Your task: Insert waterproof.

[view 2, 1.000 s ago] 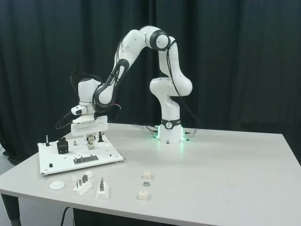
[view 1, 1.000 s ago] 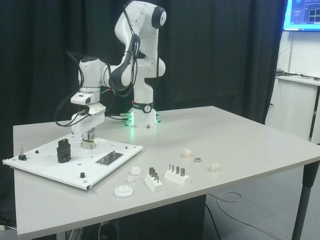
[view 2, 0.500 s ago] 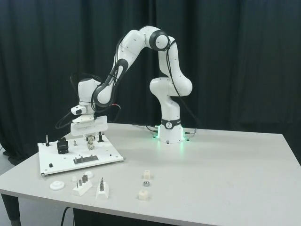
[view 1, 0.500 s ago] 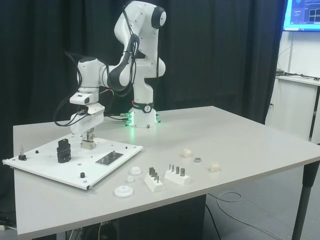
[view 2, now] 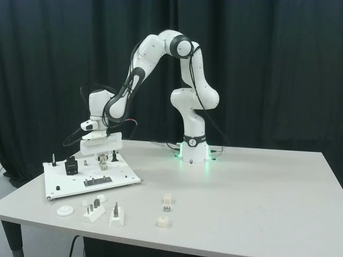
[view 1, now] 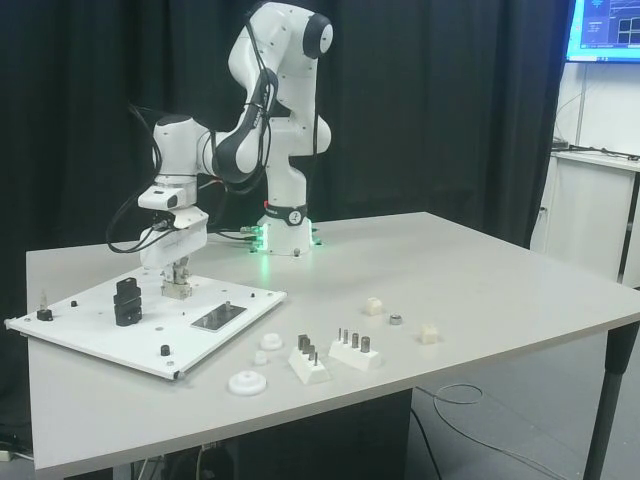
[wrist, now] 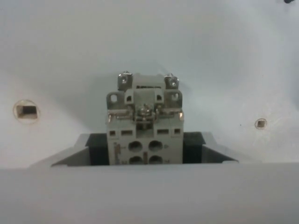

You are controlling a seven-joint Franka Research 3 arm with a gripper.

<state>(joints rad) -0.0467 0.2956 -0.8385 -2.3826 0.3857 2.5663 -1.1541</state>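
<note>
The grey waterproof connector (wrist: 145, 126) stands upright on the white board (view 1: 90, 330), its four round holes facing the wrist camera. My gripper (wrist: 145, 149) reaches straight down onto it, and a black fingertip (wrist: 99, 149) lies against each side of the connector's body, so the gripper is shut on it. In the room views the gripper (view 1: 177, 275) (view 2: 102, 159) hangs over the board's far side with the connector (view 1: 178, 291) (view 2: 103, 164) right under the fingers. The contact with the board is hidden by the connector.
On the board are a black block (view 1: 126, 302), a flat black plate (view 1: 218, 318) and small posts. In front of the board lie white gears (view 1: 245, 382), two peg holders (view 1: 310, 365) and small loose parts (view 1: 396, 320). The arm's base (view 1: 281, 225) stands behind.
The wrist and hand have drifted very slightly up and away from the base. The connector appears to stay at the same spot on the board.
</note>
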